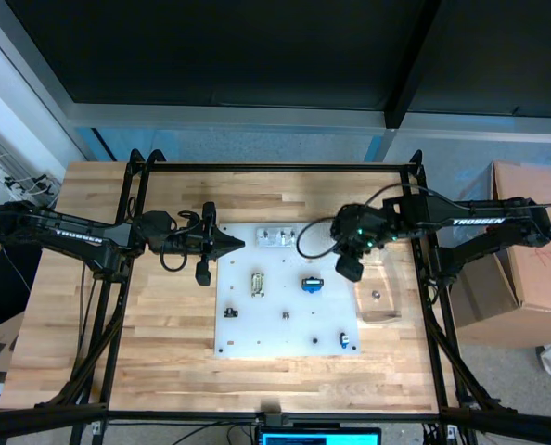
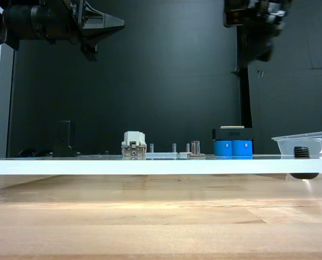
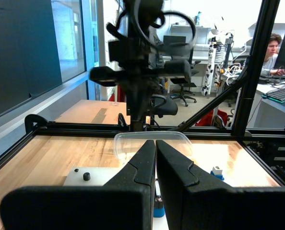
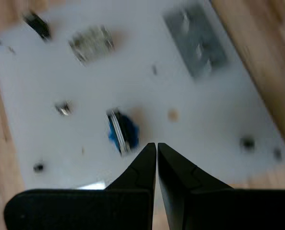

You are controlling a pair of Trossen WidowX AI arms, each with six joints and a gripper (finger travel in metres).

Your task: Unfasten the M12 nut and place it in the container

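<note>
Nut: the small silver nut [image 1: 376,296] is found lying free inside the clear container [image 1: 387,318], right of centre in the high view. It is clear of its stud and is held by neither gripper.
Stud: the black ribbed stud [image 2: 301,153] is seen bare, its ribs exposed, at the lower right of the low view, in front of the container wall.
Container: it is set on the wooden table [image 1: 164,343], just beside the right edge of the white board [image 1: 266,324].
Right gripper: the right gripper [image 1: 349,269] is held high over the board's far right part, just left of the container, right of centre in the high view. In the right wrist view its fingers [image 4: 142,165] are pressed together with nothing between them.
Left gripper: the left gripper [image 1: 241,243] is raised over the board's far left edge, left of centre in the high view and pointing inward. Its fingers [image 3: 140,165] are clenched on nothing.
Other items: a blue block [image 1: 312,284] is noted mid-board.
</note>
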